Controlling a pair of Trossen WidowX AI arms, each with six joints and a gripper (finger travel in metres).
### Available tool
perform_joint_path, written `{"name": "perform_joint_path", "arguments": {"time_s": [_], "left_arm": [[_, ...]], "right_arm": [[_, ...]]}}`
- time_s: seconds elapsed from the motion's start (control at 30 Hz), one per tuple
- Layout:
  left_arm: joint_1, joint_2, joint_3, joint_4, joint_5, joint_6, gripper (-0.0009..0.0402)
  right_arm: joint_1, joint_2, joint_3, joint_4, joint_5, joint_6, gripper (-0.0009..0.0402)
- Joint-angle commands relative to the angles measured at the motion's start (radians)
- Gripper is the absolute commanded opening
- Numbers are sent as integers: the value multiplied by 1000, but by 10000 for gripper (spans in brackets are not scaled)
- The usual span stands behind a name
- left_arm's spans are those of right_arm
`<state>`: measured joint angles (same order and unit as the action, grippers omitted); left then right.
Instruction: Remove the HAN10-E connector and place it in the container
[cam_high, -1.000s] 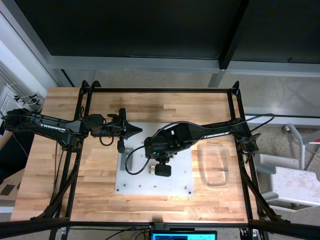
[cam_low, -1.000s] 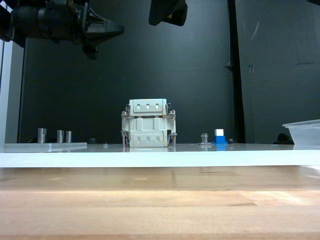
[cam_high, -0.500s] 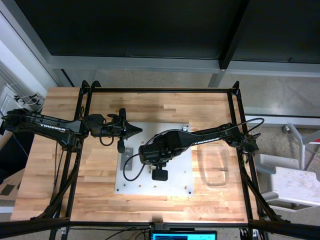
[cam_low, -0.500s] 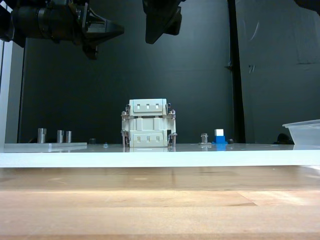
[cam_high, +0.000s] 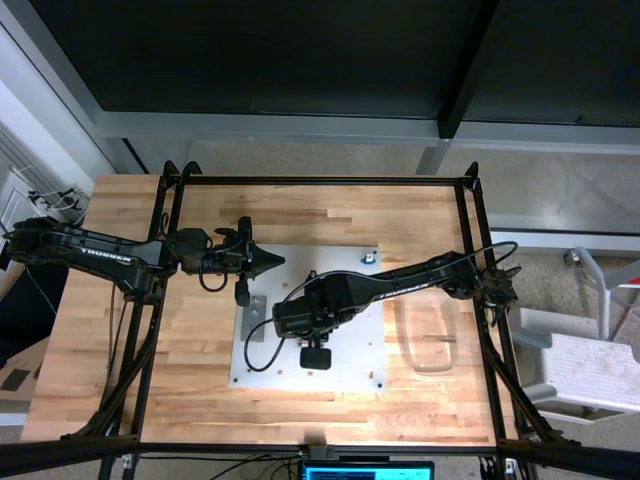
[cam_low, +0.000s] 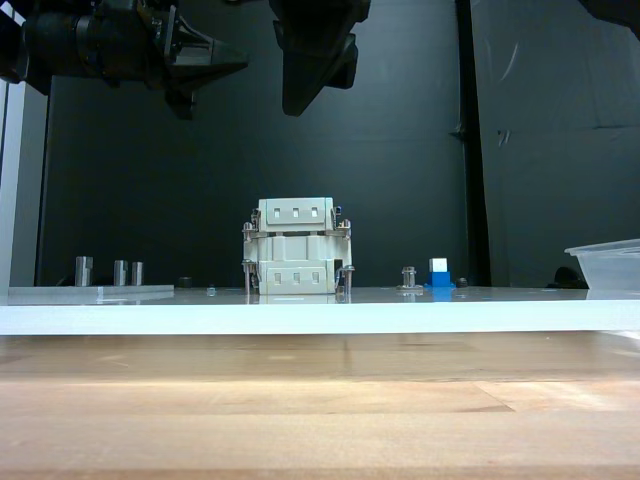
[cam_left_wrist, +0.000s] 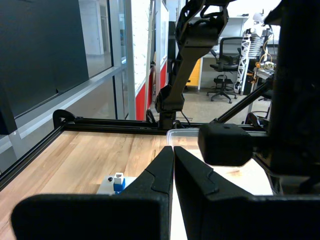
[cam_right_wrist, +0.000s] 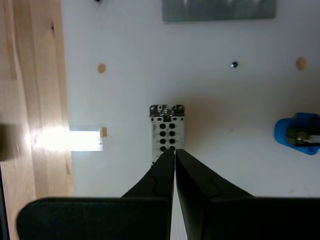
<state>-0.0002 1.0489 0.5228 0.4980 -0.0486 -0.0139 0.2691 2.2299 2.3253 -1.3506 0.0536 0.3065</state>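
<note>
The right gripper (cam_right_wrist: 174, 151), a black two-finger tool, hangs over the middle of the flat white task board (cam_high: 352, 372). It points down with its fingers pressed together, no gap, gripping nothing. Directly under its tips sits the small pale grey-beige rectangular HAN10-E connector (cam_right_wrist: 167, 131), its rows of pin holes facing up. In the low view the connector (cam_low: 296, 247) stands on the board and the gripper is well above it, not touching. There it looks like two pale housings stacked with screws at the corners, though the seam is hard to judge from that angle. In the high view the connector is hidden under the right arm. A small blue upright piece (cam_low: 438, 272) stands on the board to the right of the connector, apart from it. A flat grey metal bar (cam_right_wrist: 218, 10) lies on the board, also apart from it. The clear plastic rectangular container (cam_high: 431, 371) with rounded corners sits on the wooden table (cam_high: 120, 380), just right of the board and well apart from the connector. The left gripper (cam_high: 273, 262) is raised over the board's far left part, pointing right, fingers closed together on nothing.
</note>
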Motion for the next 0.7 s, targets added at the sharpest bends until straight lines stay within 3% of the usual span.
{"name": "perform_joint_path", "arguments": {"time_s": [0.03, 0.43, 0.7], "left_arm": [[0, 0, 0, 0, 0, 0, 0], [0, 0, 0, 1, 0, 0, 0], [0, 0, 0, 0, 0, 0, 0]], "right_arm": [[-1, 5, -1, 2, -4, 1, 42], [-1, 5, -44, 28, -5, 5, 214], [1, 5, -93, 71, -2, 3, 282]]}}
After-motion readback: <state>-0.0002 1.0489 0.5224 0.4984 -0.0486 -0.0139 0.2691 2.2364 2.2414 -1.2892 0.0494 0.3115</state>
